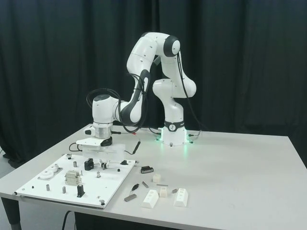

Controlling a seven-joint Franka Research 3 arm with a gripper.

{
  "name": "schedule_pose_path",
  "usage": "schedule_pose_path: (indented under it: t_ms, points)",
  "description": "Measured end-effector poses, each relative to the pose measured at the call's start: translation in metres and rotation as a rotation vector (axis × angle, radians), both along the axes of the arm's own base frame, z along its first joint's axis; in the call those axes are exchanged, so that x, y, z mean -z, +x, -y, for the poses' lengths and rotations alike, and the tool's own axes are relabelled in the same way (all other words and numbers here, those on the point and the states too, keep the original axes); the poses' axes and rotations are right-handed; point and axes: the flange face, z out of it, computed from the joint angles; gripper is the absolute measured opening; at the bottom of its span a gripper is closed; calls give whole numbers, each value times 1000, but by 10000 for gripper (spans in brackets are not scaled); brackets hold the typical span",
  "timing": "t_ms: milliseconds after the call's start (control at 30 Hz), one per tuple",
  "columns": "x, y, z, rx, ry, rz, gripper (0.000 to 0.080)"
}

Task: Remove square peg 2.

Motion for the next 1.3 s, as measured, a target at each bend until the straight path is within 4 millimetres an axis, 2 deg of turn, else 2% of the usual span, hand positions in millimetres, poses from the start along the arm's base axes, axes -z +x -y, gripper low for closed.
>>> schedule_pose_path:
  t_ms: [733, 1300]
  points:
    - [-6, -2, 3, 33, 22, 11, 67]
    - [-37, -5, 10, 49, 47, 26, 66]
